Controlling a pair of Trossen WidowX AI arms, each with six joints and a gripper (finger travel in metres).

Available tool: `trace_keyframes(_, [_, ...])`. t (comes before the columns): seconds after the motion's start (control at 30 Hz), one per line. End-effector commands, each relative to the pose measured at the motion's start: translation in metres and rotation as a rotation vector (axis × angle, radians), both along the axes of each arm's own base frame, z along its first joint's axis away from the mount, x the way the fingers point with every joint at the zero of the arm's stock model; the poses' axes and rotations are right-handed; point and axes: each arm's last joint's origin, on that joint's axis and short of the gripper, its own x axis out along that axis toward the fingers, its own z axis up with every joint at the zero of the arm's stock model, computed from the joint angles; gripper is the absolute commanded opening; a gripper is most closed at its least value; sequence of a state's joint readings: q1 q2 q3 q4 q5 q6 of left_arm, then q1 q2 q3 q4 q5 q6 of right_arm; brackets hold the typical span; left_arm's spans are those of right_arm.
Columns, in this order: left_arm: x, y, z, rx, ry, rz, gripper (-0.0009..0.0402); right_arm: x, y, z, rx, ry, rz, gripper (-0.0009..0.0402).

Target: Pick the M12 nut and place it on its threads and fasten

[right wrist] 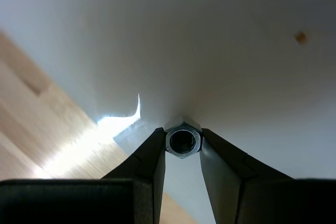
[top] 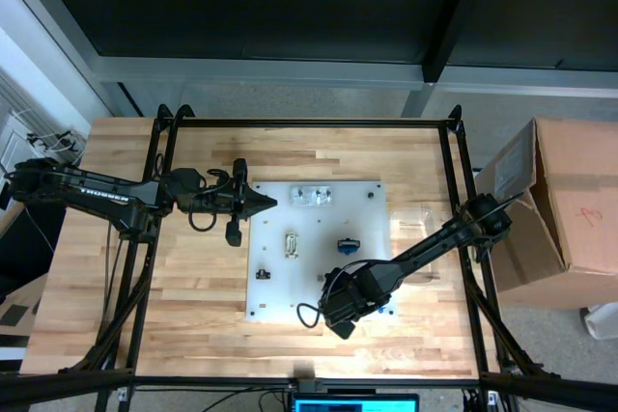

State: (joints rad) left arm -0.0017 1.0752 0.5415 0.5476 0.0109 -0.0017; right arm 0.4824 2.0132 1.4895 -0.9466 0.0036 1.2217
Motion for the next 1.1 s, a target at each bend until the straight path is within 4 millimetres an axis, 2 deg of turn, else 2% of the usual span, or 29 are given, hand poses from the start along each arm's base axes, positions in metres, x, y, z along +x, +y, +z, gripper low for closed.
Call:
trace_keyframes(0.03, [0.0, 0.0001, 0.0, 0.0, 0.0, 0.0, 0.0, 0.0, -0.0007, -0.0003, -0.003, 0.0, -0.126, 0.0])
trace_keyframes(0.13, [0.0, 0.0001, 0.0, 0.0, 0.0, 0.0, 0.0, 0.0, -0.0007, -0.0003, 0.001, 0.002, -0.183, 0.0])
trace_keyframes(0.33, [0.0, 0.0, 0.0, 0.0, 0.0, 0.0, 0.0, 0.0002, -0.0006, -0.0002, 0.002, 0.001, -0.187, 0.0002])
trace_keyframes(0.5, [0.0, 0.0001, 0.0, 0.0, 0.0, 0.0, 0.0, 0.0001, -0.0006, -0.0002, 0.003, 0.002, -0.185, 0.0021])
trace_keyframes(1.1, [0.0, 0.0001, 0.0, 0.0, 0.0, 0.0, 0.0, 0.0014, 0.0011, 0.003, 0.018, -0.001, -0.181, 0.0169])
